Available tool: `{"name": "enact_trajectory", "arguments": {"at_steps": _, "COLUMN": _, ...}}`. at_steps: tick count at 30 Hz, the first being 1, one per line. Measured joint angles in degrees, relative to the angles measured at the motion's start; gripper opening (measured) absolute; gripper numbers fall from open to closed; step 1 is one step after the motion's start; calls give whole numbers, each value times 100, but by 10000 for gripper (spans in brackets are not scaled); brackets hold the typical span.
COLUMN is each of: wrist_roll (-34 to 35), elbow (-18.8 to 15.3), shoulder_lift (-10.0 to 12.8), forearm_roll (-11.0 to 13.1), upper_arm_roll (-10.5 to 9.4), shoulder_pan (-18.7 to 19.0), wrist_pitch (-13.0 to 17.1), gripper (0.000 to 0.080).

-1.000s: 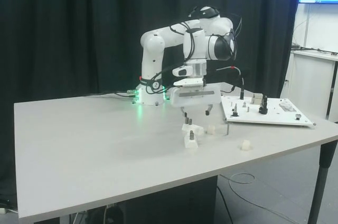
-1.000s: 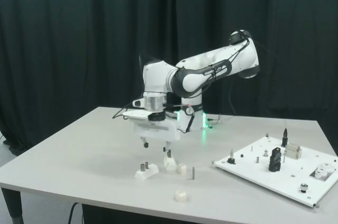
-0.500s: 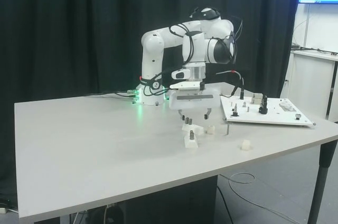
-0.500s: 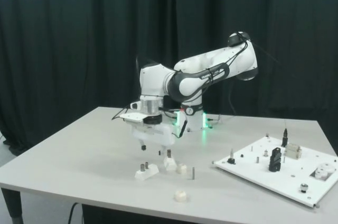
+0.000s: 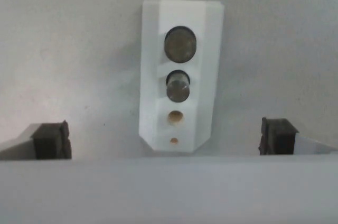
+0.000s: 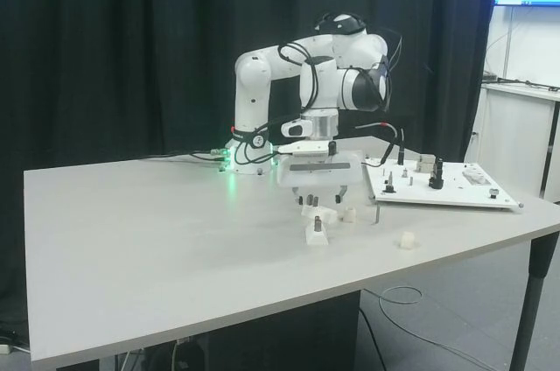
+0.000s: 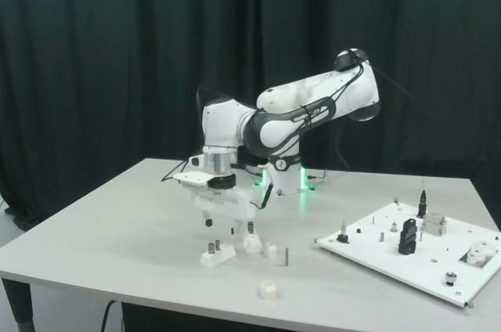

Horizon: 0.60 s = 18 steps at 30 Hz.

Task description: Pick round peg 3.

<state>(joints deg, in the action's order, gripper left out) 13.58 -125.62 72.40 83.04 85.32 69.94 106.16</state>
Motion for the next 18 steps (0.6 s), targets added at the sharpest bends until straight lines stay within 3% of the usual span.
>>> {"name": "enact_trajectory", "arguments": {"at_steps": 18, "wrist_roll": -58, "elbow": 280, "shoulder_lift": 84, "forearm_roll": 103, "upper_arm_roll": -287, "shoulder_pan": -362, "wrist_pitch": 27, "gripper": 800}}
